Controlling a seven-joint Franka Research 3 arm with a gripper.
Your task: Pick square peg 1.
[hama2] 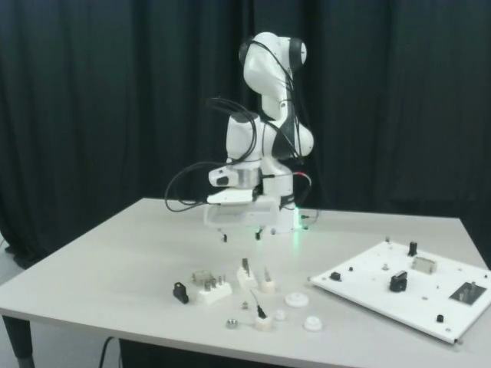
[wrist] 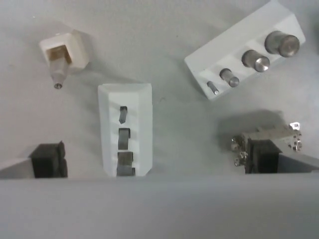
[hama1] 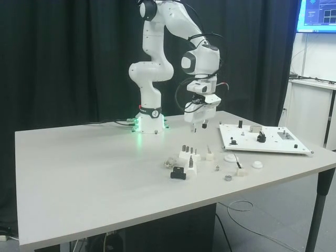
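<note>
A white block (wrist: 124, 129) holds three grey square pegs in a row: a small one (wrist: 123, 114), a middle one (wrist: 123, 138) and a large one (wrist: 124, 164). In the wrist view the block lies between my two black fingertips (wrist: 47, 159). My gripper (wrist: 154, 158) is open and holds nothing. In the room views the gripper (hama1: 199, 126) (hama2: 241, 236) hangs well above the block (hama1: 192, 161) (hama2: 245, 274), apart from it.
A white block of round pegs (wrist: 244, 50) (hama1: 186, 154), a small white holder with a pin (wrist: 65, 50) and a metal connector (wrist: 289, 137) lie around the square-peg block. A black part (hama1: 178, 173), white discs (hama1: 231, 157) and a white board (hama1: 262, 139) also sit on the table.
</note>
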